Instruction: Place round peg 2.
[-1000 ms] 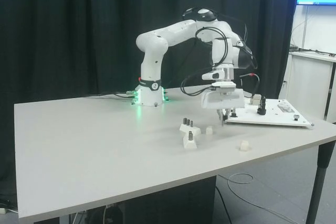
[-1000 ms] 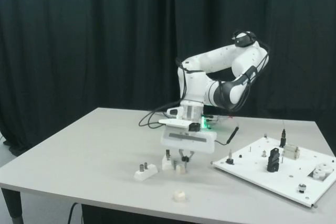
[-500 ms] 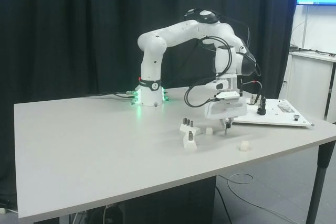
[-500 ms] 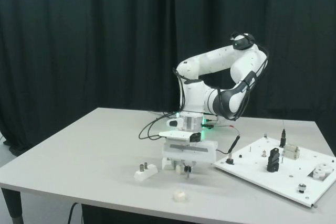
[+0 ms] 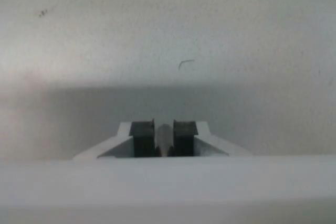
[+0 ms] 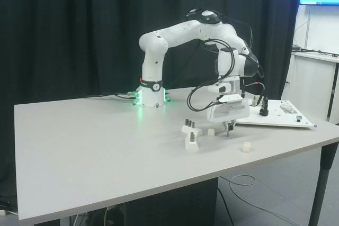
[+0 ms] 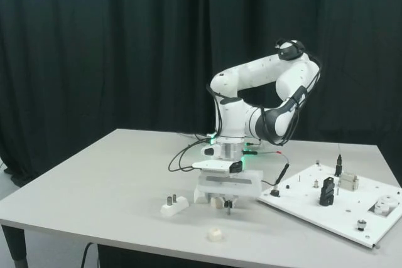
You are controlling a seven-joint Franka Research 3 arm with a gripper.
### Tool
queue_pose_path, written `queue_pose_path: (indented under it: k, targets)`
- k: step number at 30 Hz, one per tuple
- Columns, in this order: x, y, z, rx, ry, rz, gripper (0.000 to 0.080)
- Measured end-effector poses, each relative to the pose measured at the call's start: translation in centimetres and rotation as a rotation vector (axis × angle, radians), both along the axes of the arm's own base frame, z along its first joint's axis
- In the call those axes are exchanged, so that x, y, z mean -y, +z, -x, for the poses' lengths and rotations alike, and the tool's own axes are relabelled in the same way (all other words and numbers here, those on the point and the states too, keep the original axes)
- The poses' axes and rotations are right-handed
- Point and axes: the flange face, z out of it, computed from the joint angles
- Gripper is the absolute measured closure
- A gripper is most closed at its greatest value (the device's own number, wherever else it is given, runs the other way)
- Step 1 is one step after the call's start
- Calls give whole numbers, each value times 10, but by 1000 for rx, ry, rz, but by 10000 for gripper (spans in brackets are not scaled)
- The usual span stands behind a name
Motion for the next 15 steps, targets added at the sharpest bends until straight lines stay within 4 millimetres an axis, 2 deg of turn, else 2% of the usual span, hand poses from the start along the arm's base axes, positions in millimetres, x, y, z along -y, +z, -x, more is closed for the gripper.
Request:
queue_pose_path:
  k: [15]
  targets:
    - [-1, -1, 1, -5, 0, -7, 731]
